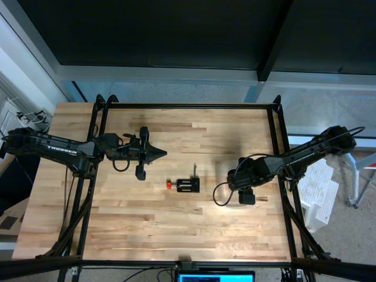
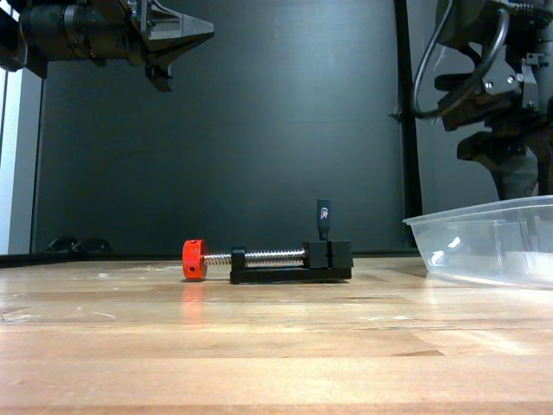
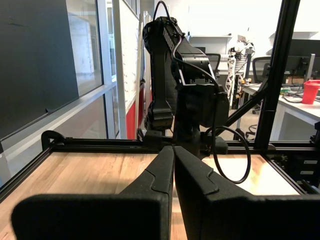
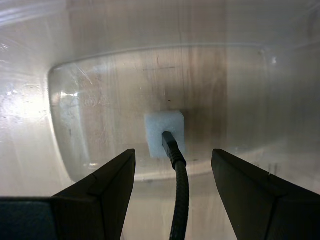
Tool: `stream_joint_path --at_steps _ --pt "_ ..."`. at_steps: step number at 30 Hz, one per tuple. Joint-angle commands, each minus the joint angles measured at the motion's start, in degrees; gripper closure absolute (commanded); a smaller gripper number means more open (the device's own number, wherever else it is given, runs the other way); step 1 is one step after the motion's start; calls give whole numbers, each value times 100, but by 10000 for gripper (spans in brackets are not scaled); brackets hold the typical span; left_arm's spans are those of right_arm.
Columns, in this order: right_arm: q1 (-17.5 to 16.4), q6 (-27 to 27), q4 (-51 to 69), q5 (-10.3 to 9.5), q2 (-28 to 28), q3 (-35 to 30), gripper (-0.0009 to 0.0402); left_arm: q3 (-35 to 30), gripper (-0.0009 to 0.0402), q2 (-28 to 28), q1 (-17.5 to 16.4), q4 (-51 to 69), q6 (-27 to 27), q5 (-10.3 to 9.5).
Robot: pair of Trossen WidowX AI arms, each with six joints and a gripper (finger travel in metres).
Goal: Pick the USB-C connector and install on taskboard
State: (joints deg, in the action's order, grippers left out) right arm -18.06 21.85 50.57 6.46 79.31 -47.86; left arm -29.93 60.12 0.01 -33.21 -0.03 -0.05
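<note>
High: taskboard (image 1: 189, 185) mid-bench, USB-C connector (image 1: 194, 170) at end away from knob (image 1: 169, 184). Left gripper (image 1: 158, 154) hung toward left edge, right gripper (image 1: 247, 198) over clear tray (image 1: 224, 168) toward right edge.
Low: connector upright in block, looked seated; next likely check seating.
Left wrist: jaws closed, empty.
Right wrist: jaws wide, empty, above white square piece (image 4: 164, 132) and black lead (image 4: 177, 170); no obstruction apparent.

Clear plastic tray (image 2: 484, 249), white square piece (image 4: 155, 128) inside
</note>
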Motion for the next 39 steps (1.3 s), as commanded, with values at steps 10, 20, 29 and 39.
stream_joint_path --at_steps 10,20,29,39 --pt "-4 105 -208 7 -2 181 228 -2 393 0 0 -4 0 2" --pt "-4 107 -339 9 -2 203 253 -2 393 0 -2 -4 0 2" --pt "-4 131 -358 74 -2 240 280 -2 393 0 -2 -4 0 2" --pt "-4 131 -387 109 -15 240 335 -2 393 0 0 -4 0 2"
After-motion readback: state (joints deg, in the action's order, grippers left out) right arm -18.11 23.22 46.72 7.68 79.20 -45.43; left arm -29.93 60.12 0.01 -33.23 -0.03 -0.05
